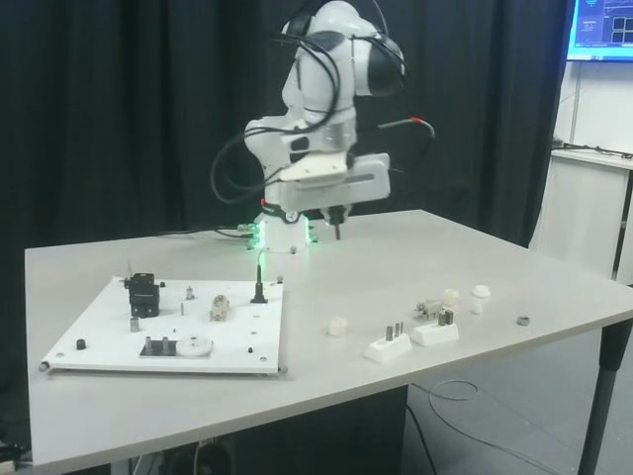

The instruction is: Place square peg 2.

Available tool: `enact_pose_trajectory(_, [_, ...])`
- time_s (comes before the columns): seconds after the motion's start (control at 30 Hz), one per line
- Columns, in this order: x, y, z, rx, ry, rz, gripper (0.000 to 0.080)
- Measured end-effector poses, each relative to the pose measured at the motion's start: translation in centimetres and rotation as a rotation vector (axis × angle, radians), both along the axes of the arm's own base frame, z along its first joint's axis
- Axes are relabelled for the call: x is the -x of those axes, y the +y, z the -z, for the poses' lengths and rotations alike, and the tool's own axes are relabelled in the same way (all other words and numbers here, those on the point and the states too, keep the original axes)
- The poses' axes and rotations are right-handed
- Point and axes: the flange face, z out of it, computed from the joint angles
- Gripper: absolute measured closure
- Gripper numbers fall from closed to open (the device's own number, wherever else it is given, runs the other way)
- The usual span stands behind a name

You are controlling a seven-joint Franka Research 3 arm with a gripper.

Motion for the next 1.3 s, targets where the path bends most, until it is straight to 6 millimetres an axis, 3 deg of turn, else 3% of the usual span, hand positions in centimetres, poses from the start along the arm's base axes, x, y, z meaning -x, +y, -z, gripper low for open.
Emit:
enact_pose_trajectory(0.53, [-0.5,7.0,5.8,0.057,0.035,-0.042,0.0729])
enact_pose_trajectory(1.3, [2.2,16.2,12.4,0.137,-0.084,-0.236,0.0729])
